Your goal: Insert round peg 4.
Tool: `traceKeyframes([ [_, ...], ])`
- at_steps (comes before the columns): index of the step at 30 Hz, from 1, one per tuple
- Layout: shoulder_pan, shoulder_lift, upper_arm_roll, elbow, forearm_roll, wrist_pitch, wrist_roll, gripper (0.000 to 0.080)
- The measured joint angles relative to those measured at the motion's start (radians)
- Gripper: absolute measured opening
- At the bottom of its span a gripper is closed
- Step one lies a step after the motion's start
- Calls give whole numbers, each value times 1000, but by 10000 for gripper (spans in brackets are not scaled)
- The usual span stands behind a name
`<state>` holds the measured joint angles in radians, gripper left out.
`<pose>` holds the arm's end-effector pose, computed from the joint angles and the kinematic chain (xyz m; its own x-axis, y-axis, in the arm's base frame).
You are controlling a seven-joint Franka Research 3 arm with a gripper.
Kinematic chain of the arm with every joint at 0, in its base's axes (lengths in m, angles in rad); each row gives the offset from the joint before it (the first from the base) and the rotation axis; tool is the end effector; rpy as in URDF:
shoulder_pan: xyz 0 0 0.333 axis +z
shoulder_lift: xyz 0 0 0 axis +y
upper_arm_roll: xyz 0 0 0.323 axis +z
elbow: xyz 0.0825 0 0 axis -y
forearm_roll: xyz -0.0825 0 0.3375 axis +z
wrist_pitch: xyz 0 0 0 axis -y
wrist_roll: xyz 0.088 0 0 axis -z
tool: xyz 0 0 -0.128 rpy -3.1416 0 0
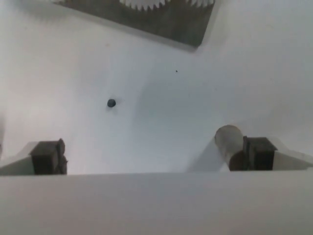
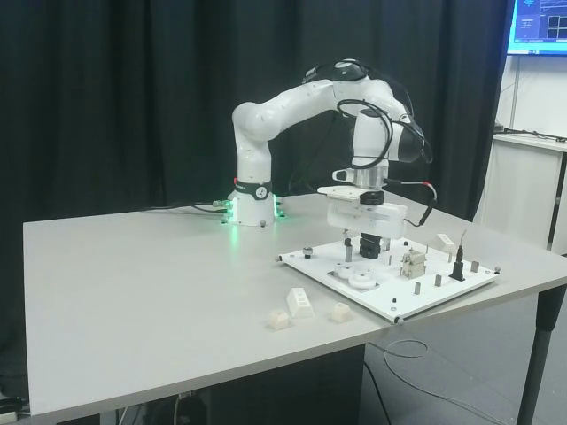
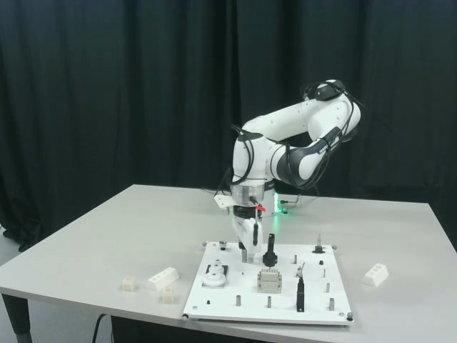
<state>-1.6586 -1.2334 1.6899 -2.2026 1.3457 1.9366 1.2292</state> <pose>0.4920 0.0982 0.2298 -0.3177 -0.9474 0.0379 -0.9468 0.3148 -0.0668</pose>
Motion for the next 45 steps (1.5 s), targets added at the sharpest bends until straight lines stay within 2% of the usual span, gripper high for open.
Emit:
traceKeyframes([
  [27, -3, -10, 13, 12, -2, 39, -10, 800],
  [39, -8, -10, 48, 12, -2, 39, -10, 800],
  [45, -7, -10, 48, 12, -3, 39, -14, 800],
])
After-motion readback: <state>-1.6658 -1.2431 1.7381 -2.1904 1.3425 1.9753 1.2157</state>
